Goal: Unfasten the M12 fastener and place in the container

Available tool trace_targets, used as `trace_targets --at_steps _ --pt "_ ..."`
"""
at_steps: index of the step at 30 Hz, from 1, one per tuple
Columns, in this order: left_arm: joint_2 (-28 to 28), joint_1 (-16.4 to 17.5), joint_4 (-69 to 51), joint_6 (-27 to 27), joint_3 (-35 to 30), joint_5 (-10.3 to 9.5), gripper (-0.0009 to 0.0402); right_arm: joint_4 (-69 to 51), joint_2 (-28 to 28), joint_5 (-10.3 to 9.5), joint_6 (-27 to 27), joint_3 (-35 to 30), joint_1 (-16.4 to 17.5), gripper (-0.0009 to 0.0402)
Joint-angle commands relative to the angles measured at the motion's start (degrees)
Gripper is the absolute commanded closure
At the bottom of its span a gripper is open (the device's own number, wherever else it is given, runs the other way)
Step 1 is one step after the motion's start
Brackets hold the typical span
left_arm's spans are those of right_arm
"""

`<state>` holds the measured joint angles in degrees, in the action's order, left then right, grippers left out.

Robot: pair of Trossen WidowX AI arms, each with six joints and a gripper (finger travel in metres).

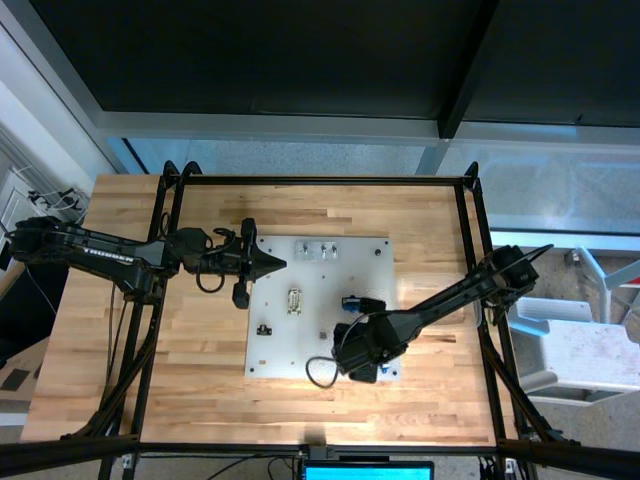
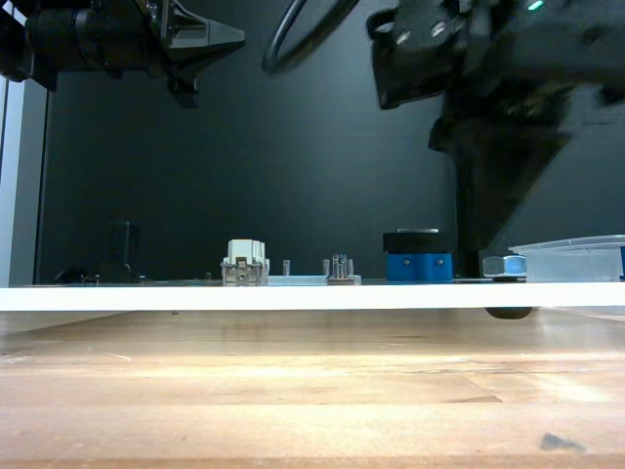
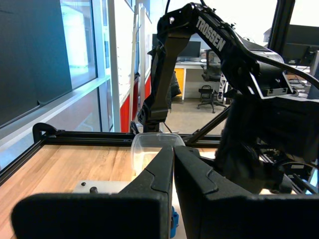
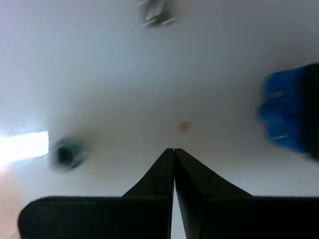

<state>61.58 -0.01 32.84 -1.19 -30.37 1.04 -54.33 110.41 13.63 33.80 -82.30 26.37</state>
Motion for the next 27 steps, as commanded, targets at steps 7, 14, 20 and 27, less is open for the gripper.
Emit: trace_targets --at_steps 7,14,20,27 --pt "0.0 0.0 -1.5 0.0 0.0 0.0 0.0393 1.8 -0.9 -8.46 -0.5 0.0 0.2 0.0393" --pt "0.0 0.0 -1.6 0.0 0.0 0.02 0.0393 8.1 -2.0 -20.13 -1.4 0.0 0.4 0.0393" --pt "0.0 0.0 -1.5 0.0 0.0 0.0 0.0393 8.4 -1.1 -20.55 -4.4 0.5 0.5 0.0393" --pt "0.0 0.0 -1.5 0.0 0.0 0.0 0.0393 8.9 0.7 -19.08 -6.4 1.4 0.3 0.0393"
